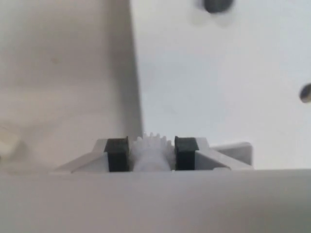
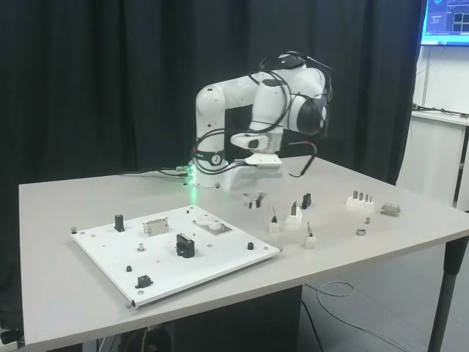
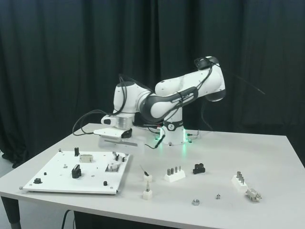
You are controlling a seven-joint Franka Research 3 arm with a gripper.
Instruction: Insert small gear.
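Note:
In the wrist view my gripper [image 1: 151, 154] is shut on a small white gear [image 1: 151, 145], which sits toothed between the two black finger pads [image 1: 116, 154]. Below it runs the edge of the white assembly board [image 1: 218, 73], with the grey table [image 1: 63, 73] on the other side. In the first room view the gripper [image 2: 254, 201] hangs a little above the table near the board's [image 2: 168, 260] far right edge. White gears [image 2: 209, 221] sit mounted on the board close by. In the second room view the gripper [image 3: 116, 153] is over the board's [image 3: 57, 180] right part.
The board carries black parts [image 2: 185, 246], a small connector block [image 2: 154, 226] and a black post [image 2: 119, 222]. To its right on the table stand small white holders [image 2: 293, 215], a black piece [image 2: 306, 199], a white block with pegs [image 2: 359, 202], a connector [image 2: 390, 210] and a nut [image 2: 360, 232].

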